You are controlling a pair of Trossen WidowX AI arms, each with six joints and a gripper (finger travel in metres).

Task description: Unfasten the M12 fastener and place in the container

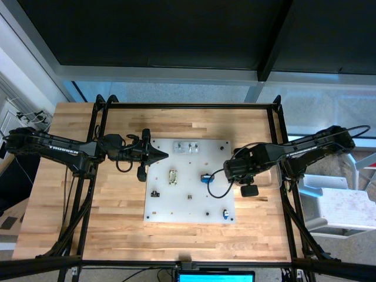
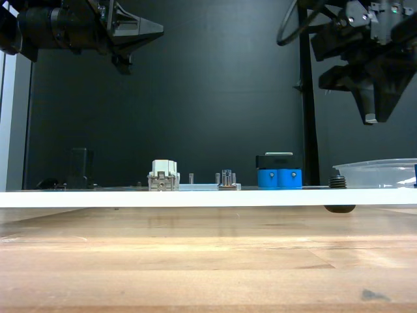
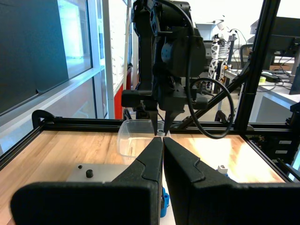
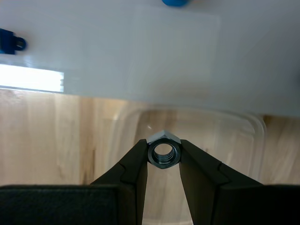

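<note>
In the right wrist view a small silver nut [image 4: 163, 154] sits pinched between the fingertips of my right gripper [image 4: 163, 146], hanging above the near rim of the clear container [image 4: 243, 136]. The low view shows that gripper [image 2: 371, 117] well above the tray [image 2: 381, 172], while the black ribbed stud [image 2: 337, 182] in front of it stands bare. From above, the right gripper [image 1: 236, 170] hovers at the white board's [image 1: 176, 200] right edge and covers much of the tray. My left gripper [image 1: 163, 155] is shut on nothing, raised over the board's far left edge.
On the board stand a blue connector block [image 2: 279, 174], a grey-white connector [image 2: 163, 176] and a small silver post [image 2: 227, 179]. A blue-and-white part [image 1: 225, 214] sits near the board's near right corner. A black frame rail [image 1: 188, 106] borders the table.
</note>
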